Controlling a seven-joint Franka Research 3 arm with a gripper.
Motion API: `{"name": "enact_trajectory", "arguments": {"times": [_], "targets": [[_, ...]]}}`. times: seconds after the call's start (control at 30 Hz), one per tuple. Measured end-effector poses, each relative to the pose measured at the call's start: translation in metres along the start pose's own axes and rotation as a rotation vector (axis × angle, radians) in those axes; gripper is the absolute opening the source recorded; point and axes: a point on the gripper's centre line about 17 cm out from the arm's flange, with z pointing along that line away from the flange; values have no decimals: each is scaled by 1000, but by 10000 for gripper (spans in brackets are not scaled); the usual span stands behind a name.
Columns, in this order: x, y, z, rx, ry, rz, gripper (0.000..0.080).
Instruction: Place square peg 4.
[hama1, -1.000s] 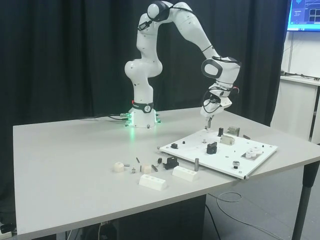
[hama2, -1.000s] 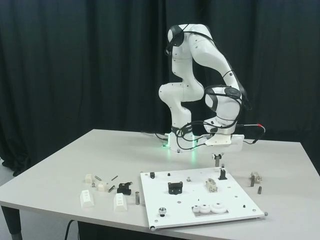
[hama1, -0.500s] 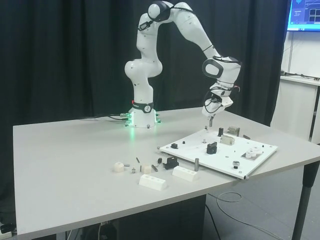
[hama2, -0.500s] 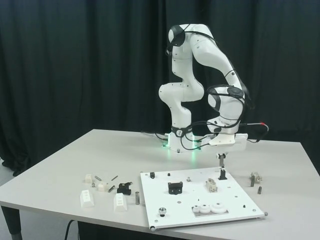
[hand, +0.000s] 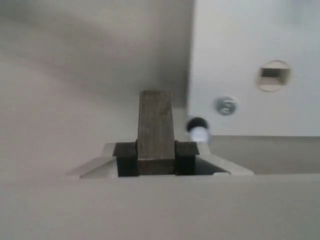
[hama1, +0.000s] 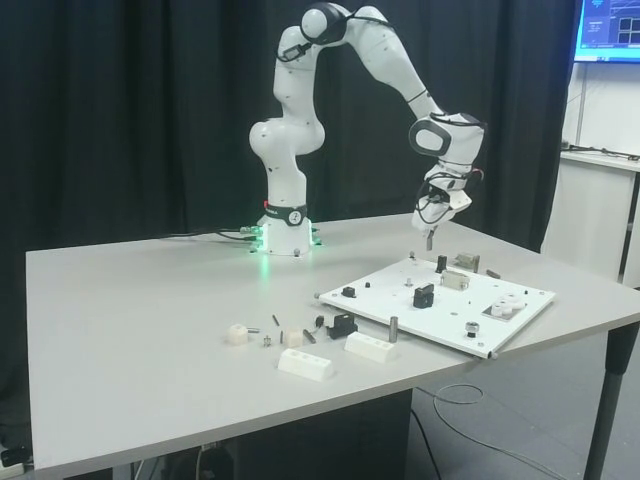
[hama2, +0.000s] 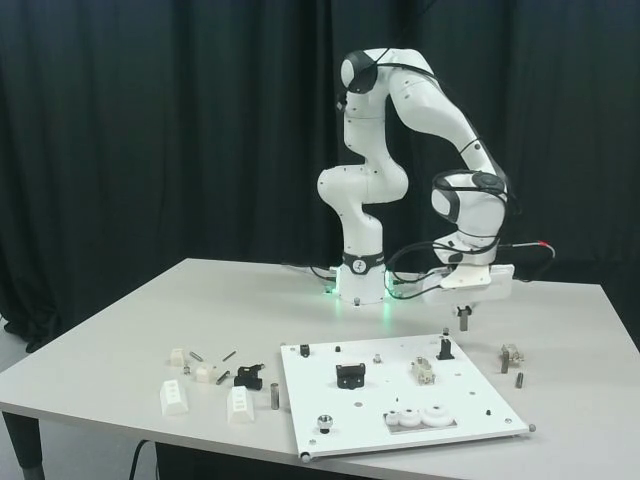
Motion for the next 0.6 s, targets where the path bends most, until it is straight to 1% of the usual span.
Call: {"name": "enact_trajectory", "arguments": {"times": [0.3, 0.6], "targets": [[5, -21, 10, 10, 23, -27, 154], [11, -28, 21, 20, 34, -39, 154]]}}
